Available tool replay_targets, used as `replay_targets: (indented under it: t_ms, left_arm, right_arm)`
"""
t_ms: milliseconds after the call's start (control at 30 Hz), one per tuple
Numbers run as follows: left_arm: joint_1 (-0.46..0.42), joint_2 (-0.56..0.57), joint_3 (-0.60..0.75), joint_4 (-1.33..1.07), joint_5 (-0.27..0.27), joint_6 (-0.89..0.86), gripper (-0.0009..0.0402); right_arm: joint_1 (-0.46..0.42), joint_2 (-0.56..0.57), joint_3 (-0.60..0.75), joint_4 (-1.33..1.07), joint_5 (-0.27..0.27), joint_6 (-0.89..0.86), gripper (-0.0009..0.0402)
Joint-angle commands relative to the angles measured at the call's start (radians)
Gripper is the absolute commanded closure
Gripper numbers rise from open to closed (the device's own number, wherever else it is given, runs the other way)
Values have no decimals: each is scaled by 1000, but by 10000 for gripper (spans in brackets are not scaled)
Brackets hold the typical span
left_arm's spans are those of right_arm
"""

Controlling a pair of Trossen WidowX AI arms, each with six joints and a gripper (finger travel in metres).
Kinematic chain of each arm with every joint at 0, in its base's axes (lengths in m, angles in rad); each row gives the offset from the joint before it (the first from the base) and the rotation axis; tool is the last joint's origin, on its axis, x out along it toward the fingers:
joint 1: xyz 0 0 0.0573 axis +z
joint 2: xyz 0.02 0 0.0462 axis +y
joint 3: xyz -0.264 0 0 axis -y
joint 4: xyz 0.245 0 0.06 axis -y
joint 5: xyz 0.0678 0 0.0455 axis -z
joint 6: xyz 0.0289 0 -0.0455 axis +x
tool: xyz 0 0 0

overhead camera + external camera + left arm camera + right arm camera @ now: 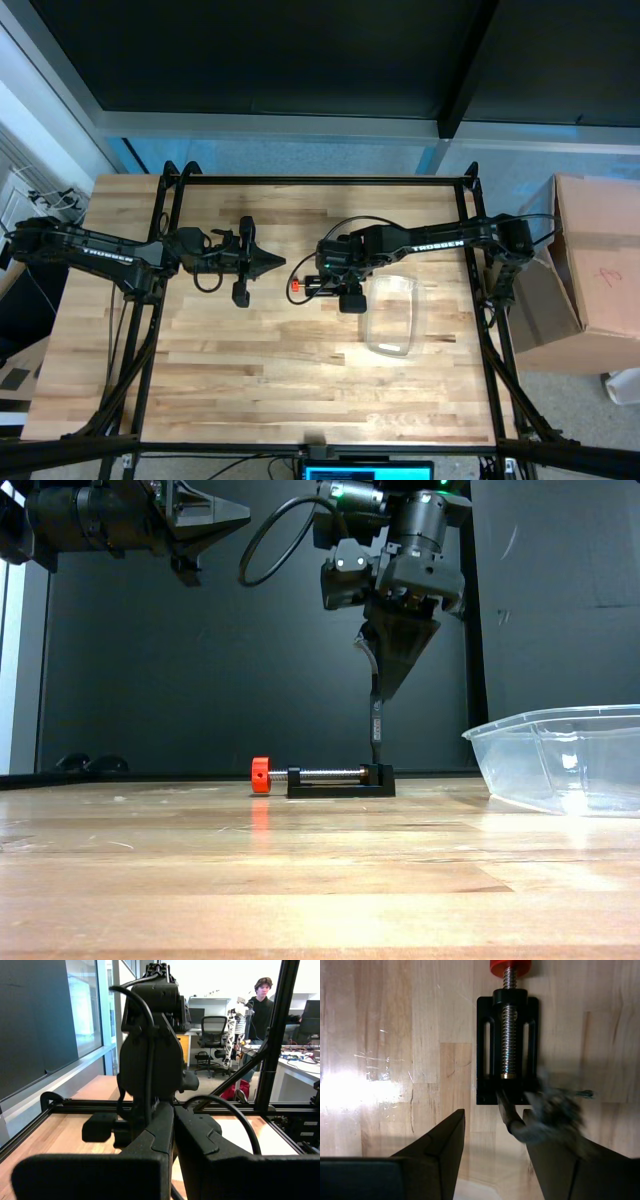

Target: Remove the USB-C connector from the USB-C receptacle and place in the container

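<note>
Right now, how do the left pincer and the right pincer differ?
The left pincer lies level, high above the table; the right pincer points straight down over the small clamp. The left pincer is shut and empty; the right pincer is open, with the plug rising upright from the clamp to its tip. Both are black.

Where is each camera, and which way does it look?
High view: above the near edge, looking down; left arm, right arm, clamp, container.
Low view: table-top height, looking level; right gripper points down over the upright USB-C connector in the clamp; left gripper raised, leftward.
Left wrist view: on the left arm, looking along its shut fingers at the right arm.
Right wrist view: on the right arm, looking down between open fingers at the clamp.
Shared: low and right wrist views both show the red knob.
</note>
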Motion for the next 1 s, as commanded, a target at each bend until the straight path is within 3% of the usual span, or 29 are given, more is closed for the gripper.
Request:
replay_targets:
  t_ms: [33,533,1000]
  left_arm:
    - [0,0,0,0,0,0,393]
    - [0,0,0,0,0,0,393]
    - [0,0,0,0,0,0,393]
  right_arm:
    - [0,14,0,11,2,1,262]
    - [2,14,0,27,8,-7,397]
    - [2,7,6,22,10,-6,393]
